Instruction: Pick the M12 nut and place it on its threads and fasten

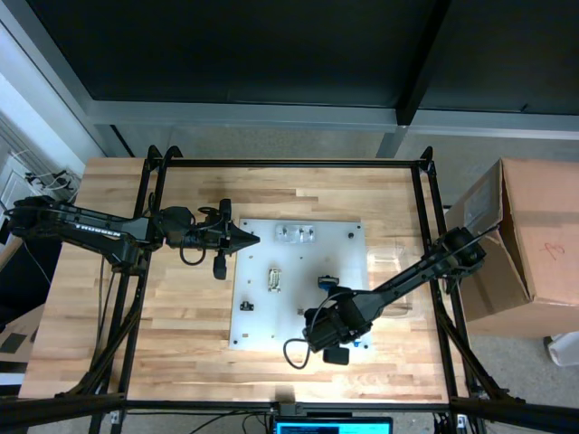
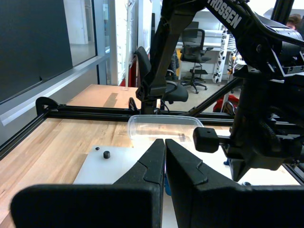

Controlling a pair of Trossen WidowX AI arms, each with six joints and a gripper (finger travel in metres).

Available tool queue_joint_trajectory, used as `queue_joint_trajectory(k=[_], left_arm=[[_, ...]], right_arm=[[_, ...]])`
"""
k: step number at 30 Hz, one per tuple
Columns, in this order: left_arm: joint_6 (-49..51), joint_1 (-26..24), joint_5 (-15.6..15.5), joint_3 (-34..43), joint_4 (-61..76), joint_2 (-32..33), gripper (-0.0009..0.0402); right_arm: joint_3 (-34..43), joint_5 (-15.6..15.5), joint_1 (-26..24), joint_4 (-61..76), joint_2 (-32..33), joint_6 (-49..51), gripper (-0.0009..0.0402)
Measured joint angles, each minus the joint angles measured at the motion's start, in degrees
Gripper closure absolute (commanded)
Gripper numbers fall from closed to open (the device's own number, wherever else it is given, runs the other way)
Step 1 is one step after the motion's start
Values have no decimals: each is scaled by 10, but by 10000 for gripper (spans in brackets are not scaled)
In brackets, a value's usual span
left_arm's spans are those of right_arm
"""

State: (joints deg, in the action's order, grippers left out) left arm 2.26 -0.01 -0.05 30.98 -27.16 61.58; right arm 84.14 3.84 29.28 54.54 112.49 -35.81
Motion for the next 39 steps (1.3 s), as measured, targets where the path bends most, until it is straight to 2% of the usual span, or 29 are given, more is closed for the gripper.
queue_joint_trajectory(k=[2,4,6,8,9,11,13,18,27,33,39], left_arm=[[0,0,0,0,0,0,393],[0,0,0,0,0,0,393],[0,0,0,0,0,0,393],[0,0,0,0,0,0,393],[0,0,0,0,-1,0,393],[0,0,0,0,0,0,393],[0,0,0,0,-1,0,393],[0,0,0,0,0,0,393],[0,0,0,0,4,0,393],[0,0,0,0,4,0,393],[0,0,0,0,4,0,393]], right_arm=[[0,-3,2,-9,5,-1,393],[-1,-22,1,-14,9,-2,393],[-1,-63,1,-14,10,0,393],[-2,-134,-1,-15,10,5,393],[-2,-153,2,-24,11,6,393],[-2,-163,5,-15,11,7,393],[-2,-153,6,-14,10,8,393],[-2,-89,2,-10,7,3,393],[-2,-15,2,2,-11,-3,393],[-3,11,4,2,-11,-6,393],[-5,8,6,-8,0,-8,393]])
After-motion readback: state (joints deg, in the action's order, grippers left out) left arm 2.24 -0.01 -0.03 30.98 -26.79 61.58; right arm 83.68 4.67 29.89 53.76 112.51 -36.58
